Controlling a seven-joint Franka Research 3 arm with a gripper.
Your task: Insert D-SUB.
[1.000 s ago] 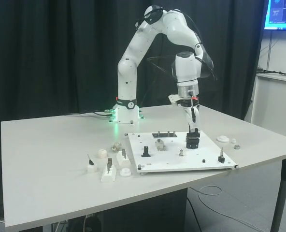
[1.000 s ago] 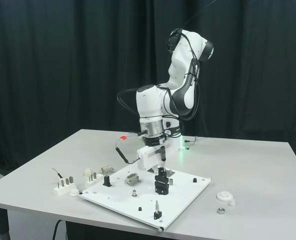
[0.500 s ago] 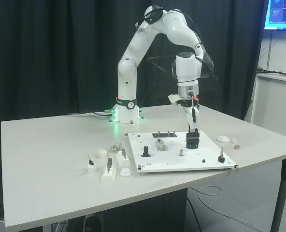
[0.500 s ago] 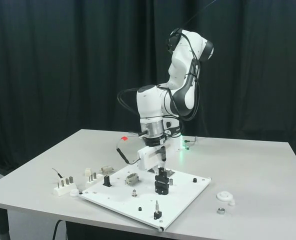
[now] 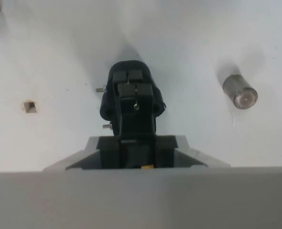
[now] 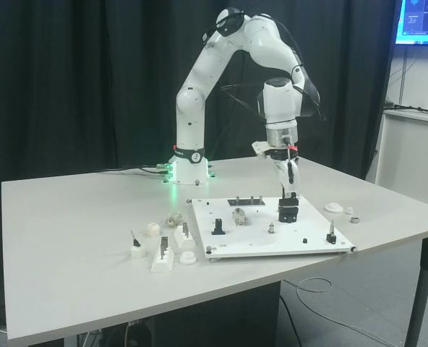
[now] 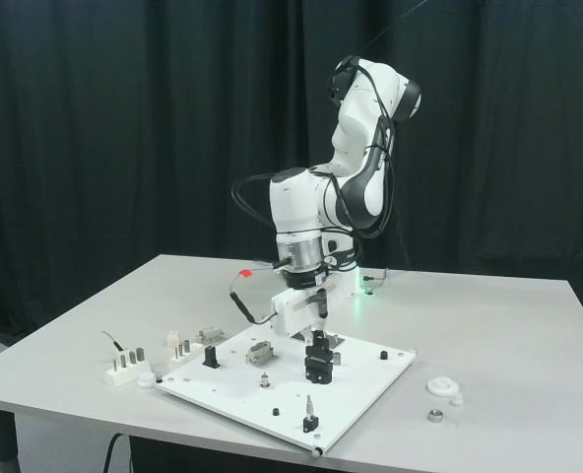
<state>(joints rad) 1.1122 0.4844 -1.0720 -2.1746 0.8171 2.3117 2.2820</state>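
Counter (image 6: 69, 231) of plain grey carries everything here, and the white jointed robot arm (image 6: 199, 79) bolted on it reaches down over the flat white square assembly board (image 6: 261, 242), the landmark for all that follows. Near the middle of that board stands the black moulded plug-and-socket block (image 7: 318, 367), which I take to be the D-SUB connector with its mount, though the pictures do not show which part is plug and which is socket. The black fingers (image 5: 136, 102) come down directly onto the top of this block and appear shut on its narrow upper part; in the wrist view they lie close together with the black body between and below them. Just beside the block on the board stands a short grey metal peg (image 5: 239, 92), and a small square hole (image 5: 30, 106) is cut into the board on the block's other side. Off the board's far edge, on the counter, lie small white fixture blocks (image 6: 163, 254). To do the insertion well, the arm should press straight down with the plug held square to the board, keeping force gentle until the shells mate, since a tilted connector could jam or bend pins.
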